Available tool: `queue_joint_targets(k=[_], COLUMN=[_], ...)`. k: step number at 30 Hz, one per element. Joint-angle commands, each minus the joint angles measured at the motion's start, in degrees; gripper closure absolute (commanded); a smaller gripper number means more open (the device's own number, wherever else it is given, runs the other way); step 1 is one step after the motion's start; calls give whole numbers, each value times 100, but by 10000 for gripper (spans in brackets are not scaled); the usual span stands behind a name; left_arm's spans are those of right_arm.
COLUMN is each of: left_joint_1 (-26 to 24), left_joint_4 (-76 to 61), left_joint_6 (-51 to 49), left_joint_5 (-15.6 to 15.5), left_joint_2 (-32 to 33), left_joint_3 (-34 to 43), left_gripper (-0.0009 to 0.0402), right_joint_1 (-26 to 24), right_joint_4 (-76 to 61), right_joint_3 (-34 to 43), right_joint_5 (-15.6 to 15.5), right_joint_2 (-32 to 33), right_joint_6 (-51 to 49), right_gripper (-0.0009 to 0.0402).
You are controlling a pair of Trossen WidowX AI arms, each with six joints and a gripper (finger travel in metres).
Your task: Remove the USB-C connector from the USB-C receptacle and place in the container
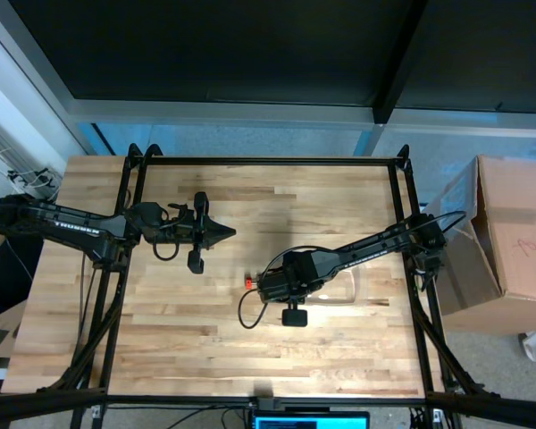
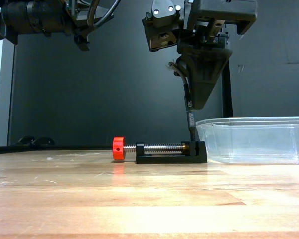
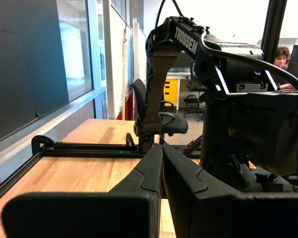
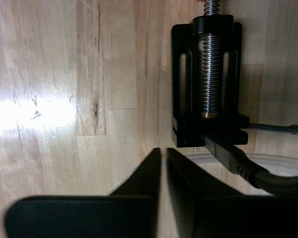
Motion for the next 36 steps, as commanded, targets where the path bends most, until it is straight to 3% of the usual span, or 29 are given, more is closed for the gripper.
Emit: queue_joint_targets(k=[1,10,28,36], left_joint_1=[2,2,0,2], left_joint_4=[0,0,0,0], left_joint_6=[0,0,0,0], left_joint_5=[0,0,0,0], left_joint_2=[2,0,0,2], left_joint_3=[2,2,2,2], left_gripper=[393,393,393,393], right_joint_1=[2,11,-201,-254], right_joint_4=[-7,-35,-535,-575], right_joint_3=[2,4,9,4], right_joint_5=[-2,-7,7,7], right_joint_2=[2,-87,-1137,-1154], right_joint_6=[7,7,-87,-179], right_gripper=[382,391,393,392])
